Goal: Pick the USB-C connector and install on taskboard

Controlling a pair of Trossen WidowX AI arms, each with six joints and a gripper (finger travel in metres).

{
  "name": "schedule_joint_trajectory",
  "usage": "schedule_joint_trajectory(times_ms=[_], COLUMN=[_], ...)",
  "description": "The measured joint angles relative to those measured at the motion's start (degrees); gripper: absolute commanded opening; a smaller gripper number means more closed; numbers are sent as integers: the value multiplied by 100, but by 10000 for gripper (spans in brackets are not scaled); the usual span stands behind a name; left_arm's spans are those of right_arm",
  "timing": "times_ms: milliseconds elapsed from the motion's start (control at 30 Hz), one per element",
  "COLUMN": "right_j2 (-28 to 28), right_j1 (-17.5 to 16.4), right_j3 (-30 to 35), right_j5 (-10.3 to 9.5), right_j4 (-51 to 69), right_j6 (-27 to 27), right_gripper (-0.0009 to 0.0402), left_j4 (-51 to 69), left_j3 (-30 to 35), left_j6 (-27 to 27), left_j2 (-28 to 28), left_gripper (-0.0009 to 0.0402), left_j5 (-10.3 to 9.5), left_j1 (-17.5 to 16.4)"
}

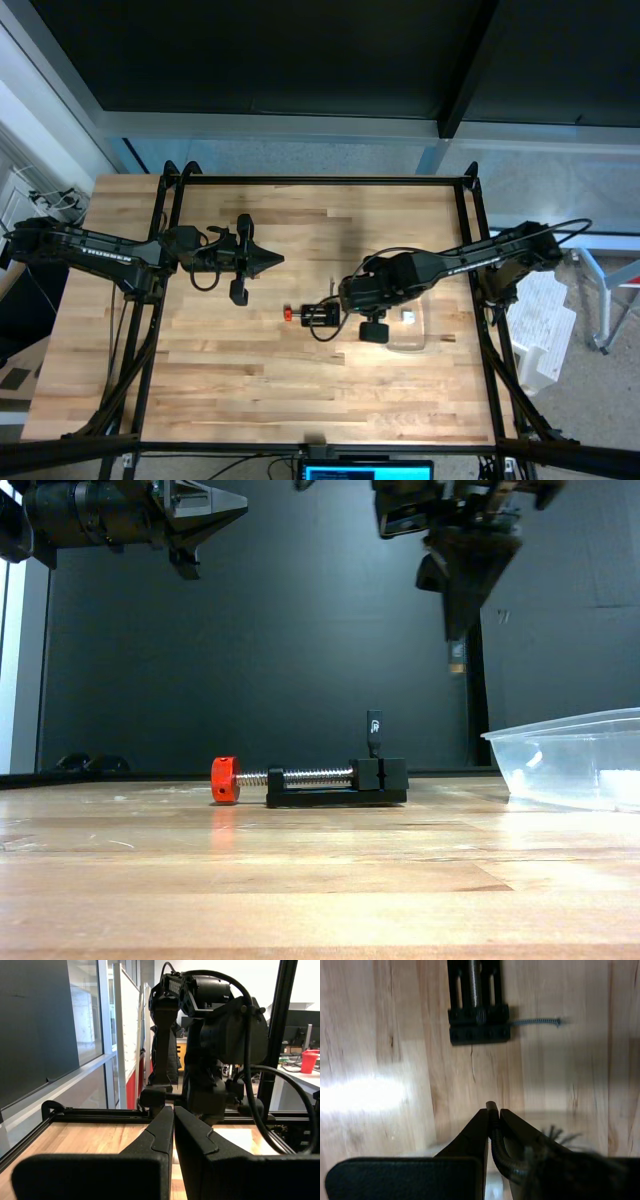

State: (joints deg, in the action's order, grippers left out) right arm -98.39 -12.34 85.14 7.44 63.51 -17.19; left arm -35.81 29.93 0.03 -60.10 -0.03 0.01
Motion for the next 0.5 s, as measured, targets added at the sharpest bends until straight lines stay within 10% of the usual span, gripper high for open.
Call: schedule_joint_trajectory(times_ms=[500], right_j2=[-782], right_j1=[192], right_j3=[776], right_j5=[-13], right_j4=[-85], right_j6=[345], right_gripper=[0], left_j4=[2], left_j3=[2], left_j6=[2], left_j2=[0], left_gripper=[0], left_j5=[0], left_j1=[0])
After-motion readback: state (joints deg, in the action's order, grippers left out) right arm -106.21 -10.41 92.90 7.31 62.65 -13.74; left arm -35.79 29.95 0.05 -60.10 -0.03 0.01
